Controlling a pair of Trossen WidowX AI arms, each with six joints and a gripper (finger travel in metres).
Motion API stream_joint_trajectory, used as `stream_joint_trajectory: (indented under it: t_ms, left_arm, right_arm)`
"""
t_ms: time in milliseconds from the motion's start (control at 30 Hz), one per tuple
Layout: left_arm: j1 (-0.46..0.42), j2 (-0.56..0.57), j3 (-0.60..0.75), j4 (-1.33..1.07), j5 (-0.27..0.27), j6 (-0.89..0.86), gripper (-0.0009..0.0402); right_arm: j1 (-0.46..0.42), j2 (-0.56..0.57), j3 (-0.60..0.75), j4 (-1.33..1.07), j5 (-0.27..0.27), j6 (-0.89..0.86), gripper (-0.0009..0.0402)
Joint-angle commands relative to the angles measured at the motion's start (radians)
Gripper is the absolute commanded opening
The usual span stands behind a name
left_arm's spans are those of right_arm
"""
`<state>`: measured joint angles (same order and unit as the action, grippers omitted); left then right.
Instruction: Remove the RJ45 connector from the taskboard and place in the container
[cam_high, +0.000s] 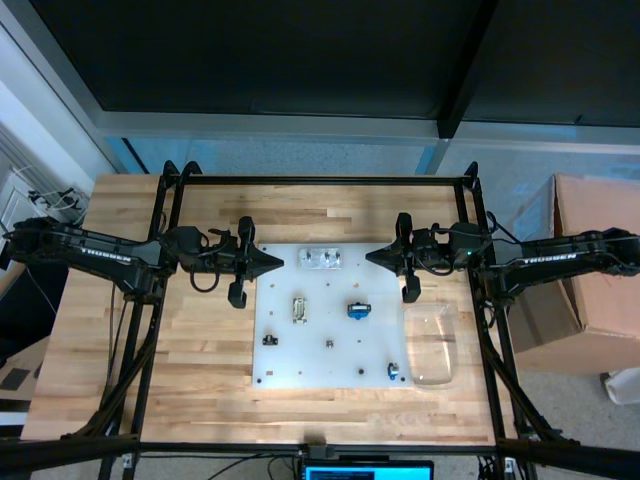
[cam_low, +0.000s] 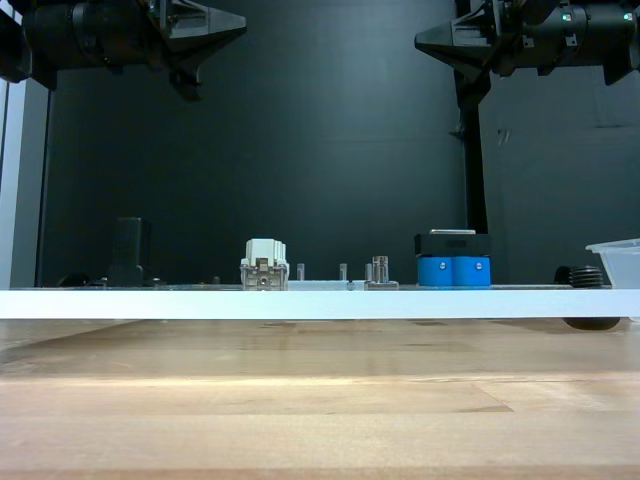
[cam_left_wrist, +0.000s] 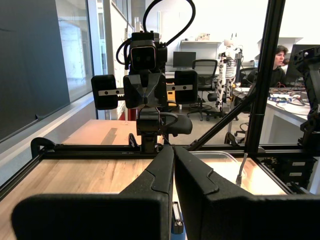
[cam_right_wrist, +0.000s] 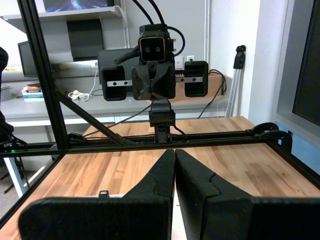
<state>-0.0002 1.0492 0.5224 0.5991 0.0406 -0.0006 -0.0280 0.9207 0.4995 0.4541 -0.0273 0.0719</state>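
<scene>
- Jaws pressed together with nothing between them: the left gripper hangs high over the far left corner of the taskboard and points inward. Its wrist view shows the two fingers meeting along their length.
- The RJ45 connector, a pale grey-white piece, stands upright in its seat left of the board's middle. In the low view it sits on the white surface, well below both grippers and touched by neither.
- A blue block with a black top stands to its right, apart from it.
- The right gripper also has its jaws together and holds nothing. It hangs high over the board's far right part and faces the left gripper, with the tips well apart.
- The clear container rests on the table just beside the board's right edge.
</scene>
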Motion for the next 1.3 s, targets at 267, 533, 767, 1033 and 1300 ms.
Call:
stream_joint_trajectory:
  t_ms: [267,533,767,1033,1300]
  left_arm:
    - [0.0,0.0,0.0,0.0,0.0,0.0,0.0]
    - [0.0,0.0,0.0,0.0,0.0,0.0,0.0]
    - [0.0,0.0,0.0,0.0,0.0,0.0,0.0]
    - [0.0,0.0,0.0,0.0,0.0,0.0,0.0]
    - [0.0,0.0,0.0,0.0,0.0,0.0,0.0]
  right_arm:
    - [0.0,0.0,0.0,0.0,0.0,0.0,0.0]
    - [0.002,0.0,0.0,-0.001,0.001,0.007,0.0]
    - [0.024,0.0,0.103,-0.27,0.008,0.02,0.0]
    - [0.155,0.029,0.286,-0.75,0.064,0.021,0.0]
    - [0.306,0.072,0.423,-1.054,0.111,0.082,0.0]
